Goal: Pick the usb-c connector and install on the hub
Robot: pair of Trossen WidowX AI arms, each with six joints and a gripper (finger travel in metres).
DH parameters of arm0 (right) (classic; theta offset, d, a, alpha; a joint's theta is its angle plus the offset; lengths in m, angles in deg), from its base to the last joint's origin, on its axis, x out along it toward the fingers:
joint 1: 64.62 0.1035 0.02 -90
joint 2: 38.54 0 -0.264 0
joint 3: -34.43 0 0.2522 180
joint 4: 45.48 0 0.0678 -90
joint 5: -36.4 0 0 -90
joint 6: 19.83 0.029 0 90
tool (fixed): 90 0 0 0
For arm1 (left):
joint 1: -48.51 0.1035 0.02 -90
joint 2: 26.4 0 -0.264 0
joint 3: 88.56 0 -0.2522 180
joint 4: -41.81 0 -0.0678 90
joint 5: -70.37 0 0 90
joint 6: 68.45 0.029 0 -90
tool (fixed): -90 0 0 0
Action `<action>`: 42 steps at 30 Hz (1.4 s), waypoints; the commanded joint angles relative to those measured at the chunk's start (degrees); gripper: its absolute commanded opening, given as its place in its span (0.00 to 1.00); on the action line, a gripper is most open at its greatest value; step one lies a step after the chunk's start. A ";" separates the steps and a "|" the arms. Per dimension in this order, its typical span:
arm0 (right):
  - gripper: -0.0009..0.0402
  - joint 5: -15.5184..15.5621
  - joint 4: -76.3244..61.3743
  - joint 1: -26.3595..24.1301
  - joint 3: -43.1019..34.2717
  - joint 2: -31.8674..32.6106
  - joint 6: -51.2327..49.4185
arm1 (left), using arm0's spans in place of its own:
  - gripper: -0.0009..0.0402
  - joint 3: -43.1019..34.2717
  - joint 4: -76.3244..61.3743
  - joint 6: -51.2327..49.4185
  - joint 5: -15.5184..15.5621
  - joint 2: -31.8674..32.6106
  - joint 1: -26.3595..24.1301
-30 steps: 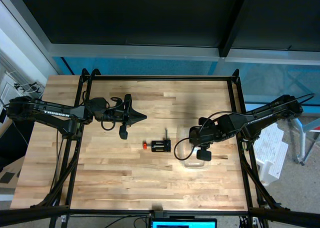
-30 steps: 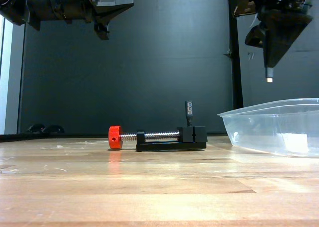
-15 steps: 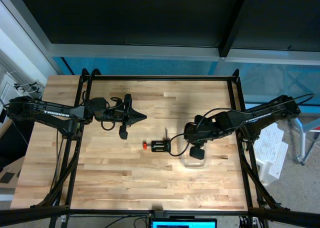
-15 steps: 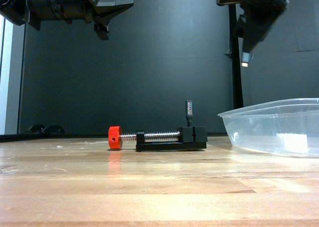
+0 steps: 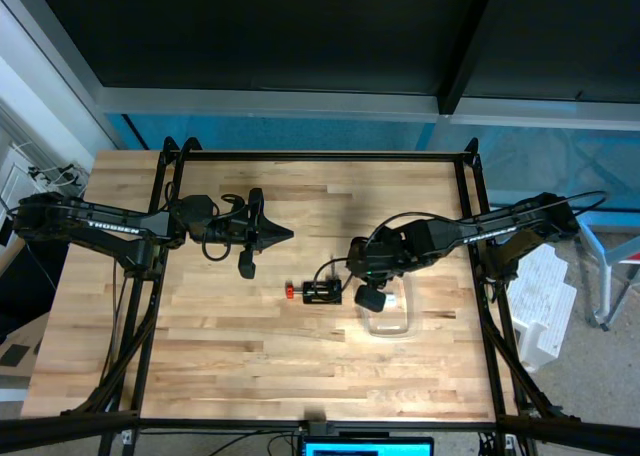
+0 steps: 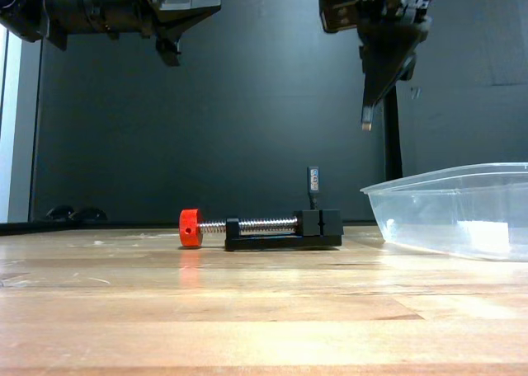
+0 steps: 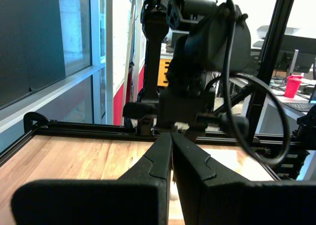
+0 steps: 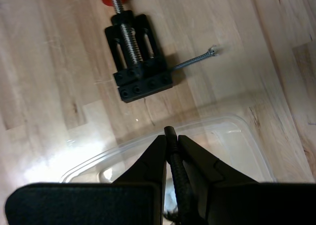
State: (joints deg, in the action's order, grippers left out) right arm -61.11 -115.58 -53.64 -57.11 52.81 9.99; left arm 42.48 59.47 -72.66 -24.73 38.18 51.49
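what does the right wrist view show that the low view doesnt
Only the right wrist view: the vise from above, its screw lying along the middle, and the connector's black body held in the right gripper. Only the low view: the left gripper, shut, high at the view's left, and the connector's metal tip hanging above and right of the hub. Both: vise, red knob, hub upright in the vise, tub, right gripper shut on the connector.
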 commanded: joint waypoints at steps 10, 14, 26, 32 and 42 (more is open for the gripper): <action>0.02 0.17 -0.04 -0.11 -6.40 7.17 -5.03 | 0.02 0.00 0.00 0.02 0.00 0.02 0.02; 0.02 0.11 -0.24 -0.13 -8.92 9.94 -7.04 | 0.02 0.00 0.00 0.02 -0.02 0.02 0.00; 0.02 0.22 -0.37 -0.13 -11.93 13.75 -9.11 | 0.02 0.00 0.00 0.02 -0.02 0.02 0.02; 0.02 0.20 -0.15 -0.13 -11.76 14.19 -9.42 | 0.02 0.00 -0.02 0.02 -0.02 0.02 0.00; 0.02 0.07 0.24 -0.11 -11.28 14.19 -13.31 | 0.02 0.00 0.02 0.02 0.00 0.02 0.00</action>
State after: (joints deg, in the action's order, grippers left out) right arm -60.93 -115.47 -53.77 -68.56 67.00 -2.27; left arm 42.48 59.45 -72.63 -24.73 38.18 51.49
